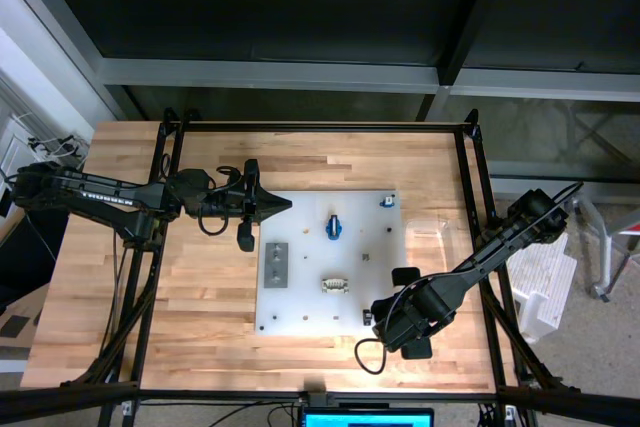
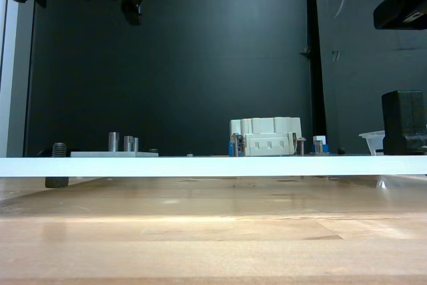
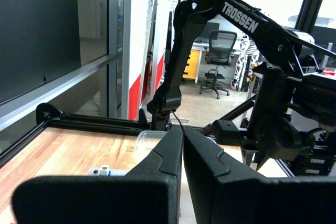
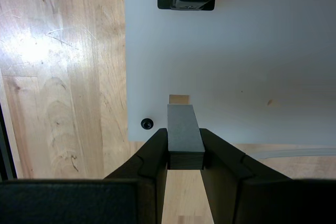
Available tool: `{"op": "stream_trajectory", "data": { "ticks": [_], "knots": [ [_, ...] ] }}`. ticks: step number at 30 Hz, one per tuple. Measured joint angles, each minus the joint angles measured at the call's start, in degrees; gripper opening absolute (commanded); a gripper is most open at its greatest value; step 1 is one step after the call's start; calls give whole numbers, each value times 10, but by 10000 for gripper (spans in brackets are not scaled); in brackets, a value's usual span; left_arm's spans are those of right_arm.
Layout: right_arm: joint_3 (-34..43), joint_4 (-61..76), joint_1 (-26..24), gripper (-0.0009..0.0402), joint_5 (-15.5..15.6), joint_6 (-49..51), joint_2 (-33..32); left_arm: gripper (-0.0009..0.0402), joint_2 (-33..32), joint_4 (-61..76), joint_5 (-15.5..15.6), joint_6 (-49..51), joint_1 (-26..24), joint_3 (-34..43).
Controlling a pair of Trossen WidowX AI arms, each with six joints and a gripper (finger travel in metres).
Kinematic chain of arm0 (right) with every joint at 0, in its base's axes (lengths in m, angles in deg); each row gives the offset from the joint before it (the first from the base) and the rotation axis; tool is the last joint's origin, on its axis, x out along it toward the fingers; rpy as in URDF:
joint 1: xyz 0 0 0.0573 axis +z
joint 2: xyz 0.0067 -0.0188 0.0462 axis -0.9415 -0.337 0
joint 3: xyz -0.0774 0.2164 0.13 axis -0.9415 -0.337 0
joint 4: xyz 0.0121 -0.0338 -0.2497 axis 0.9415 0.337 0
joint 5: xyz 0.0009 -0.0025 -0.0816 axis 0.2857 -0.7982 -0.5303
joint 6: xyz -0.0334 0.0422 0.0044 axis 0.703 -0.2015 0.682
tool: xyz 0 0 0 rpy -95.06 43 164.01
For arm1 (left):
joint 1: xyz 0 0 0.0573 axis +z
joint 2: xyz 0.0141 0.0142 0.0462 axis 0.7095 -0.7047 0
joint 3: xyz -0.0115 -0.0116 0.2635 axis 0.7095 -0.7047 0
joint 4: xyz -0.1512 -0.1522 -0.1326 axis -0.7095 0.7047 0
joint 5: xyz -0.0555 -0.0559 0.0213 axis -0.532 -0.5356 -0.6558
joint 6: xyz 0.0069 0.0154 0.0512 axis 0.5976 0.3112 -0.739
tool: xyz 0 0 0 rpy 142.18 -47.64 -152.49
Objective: Pick the 16mm bar and install on taskboard
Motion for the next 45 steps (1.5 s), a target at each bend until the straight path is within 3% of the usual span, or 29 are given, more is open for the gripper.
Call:
{"op": "stream_trajectory", "data": {
  "ticks": [21,45],
  "knots": [
    [-9,-20,0,0,15,-3,-36,0,0,0,0,0,0,0],
    [-13,-22,-5,0,9,-13,-38,0,0,0,0,0,0,0]
  ]
}}
